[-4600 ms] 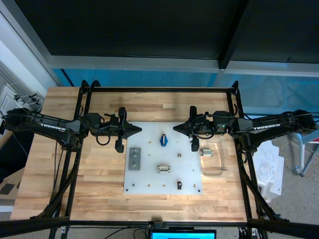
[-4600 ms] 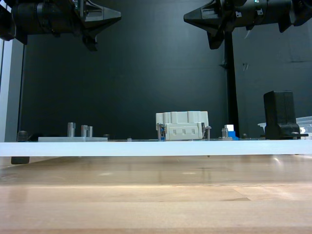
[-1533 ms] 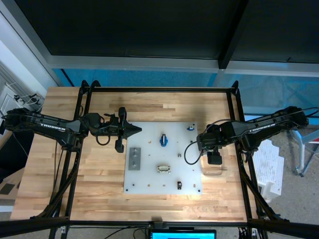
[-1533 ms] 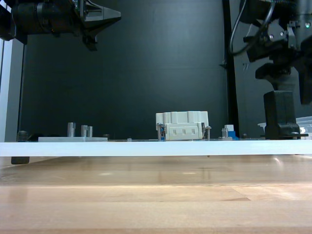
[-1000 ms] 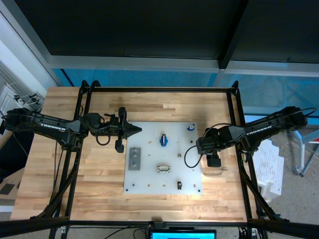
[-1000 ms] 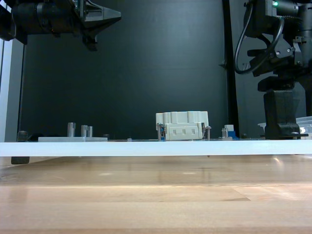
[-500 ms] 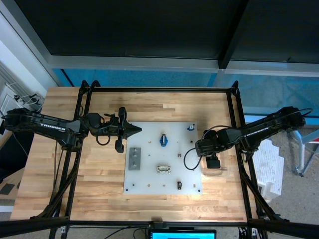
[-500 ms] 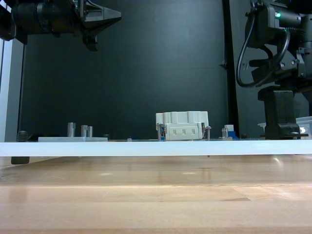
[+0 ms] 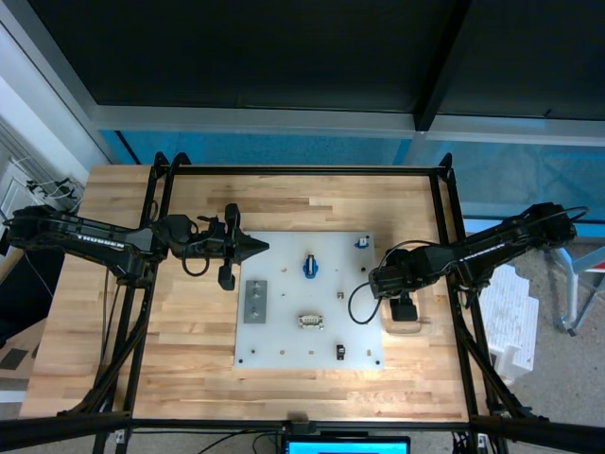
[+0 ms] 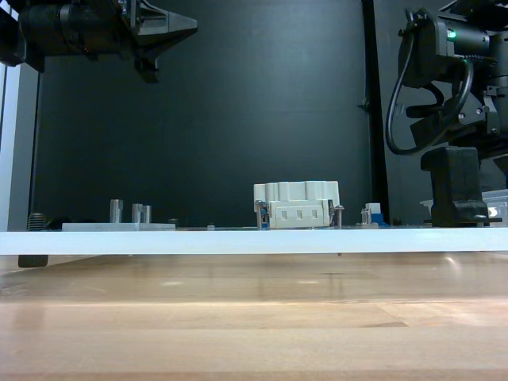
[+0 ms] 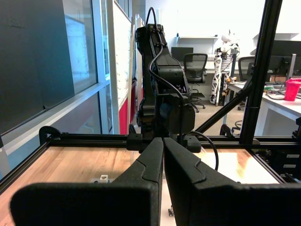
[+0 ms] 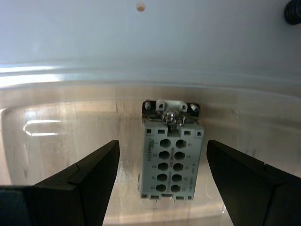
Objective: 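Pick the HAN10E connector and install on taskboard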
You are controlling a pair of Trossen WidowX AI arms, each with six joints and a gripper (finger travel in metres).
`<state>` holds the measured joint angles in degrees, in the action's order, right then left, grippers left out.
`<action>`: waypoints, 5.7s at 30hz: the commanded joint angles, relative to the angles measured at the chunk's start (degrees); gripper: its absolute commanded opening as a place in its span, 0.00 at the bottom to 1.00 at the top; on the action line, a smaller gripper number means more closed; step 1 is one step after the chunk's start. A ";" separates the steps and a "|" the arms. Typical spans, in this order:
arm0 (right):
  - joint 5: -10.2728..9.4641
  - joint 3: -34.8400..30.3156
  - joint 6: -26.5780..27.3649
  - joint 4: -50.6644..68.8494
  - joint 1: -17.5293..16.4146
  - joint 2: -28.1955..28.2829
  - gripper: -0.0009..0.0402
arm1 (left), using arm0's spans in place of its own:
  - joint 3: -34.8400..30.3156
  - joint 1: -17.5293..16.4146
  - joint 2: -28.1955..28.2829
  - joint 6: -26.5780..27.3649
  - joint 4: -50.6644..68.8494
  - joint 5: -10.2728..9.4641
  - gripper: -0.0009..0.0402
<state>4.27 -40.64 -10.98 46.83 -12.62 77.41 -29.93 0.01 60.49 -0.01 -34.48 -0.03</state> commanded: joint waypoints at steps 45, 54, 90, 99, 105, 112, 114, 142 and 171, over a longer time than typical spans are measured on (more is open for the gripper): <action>0.17 -8.63 -0.55 12.22 0.28 -4.33 0.10 | -0.02 0.00 0.00 0.00 -0.02 0.02 0.02; 0.17 -15.04 -0.59 19.41 0.26 -4.68 0.11 | -0.02 0.00 0.00 0.00 -0.02 0.02 0.02; 0.09 -50.36 -5.18 23.69 -2.43 26.93 0.11 | -0.02 0.00 0.00 0.00 0.00 0.02 0.02; 0.04 -59.01 -5.07 24.24 -3.78 34.12 0.11 | -0.02 0.00 0.00 0.00 0.00 0.02 0.02; 0.07 -63.58 -5.01 24.76 -4.04 37.88 0.11 | -0.02 0.00 0.00 0.00 0.00 0.02 0.02; -0.04 -66.97 -4.94 24.79 -4.44 41.07 0.11 | -0.02 0.00 0.00 0.00 -0.02 0.02 0.02; 0.00 -68.32 -4.79 24.98 -4.57 42.05 0.11 | -0.02 0.00 0.00 0.00 -0.02 0.02 0.02; -0.70 -76.00 -3.56 25.70 -4.50 48.76 0.11 | -0.02 0.00 0.00 0.00 -0.02 0.02 0.02; -0.81 -72.28 -3.69 21.59 -4.39 48.76 0.11 | -0.02 -0.02 0.00 0.00 -0.02 0.02 0.02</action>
<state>3.44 -113.16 -14.94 68.97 -16.99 126.06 -29.93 0.01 60.49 0.01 -34.48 -0.01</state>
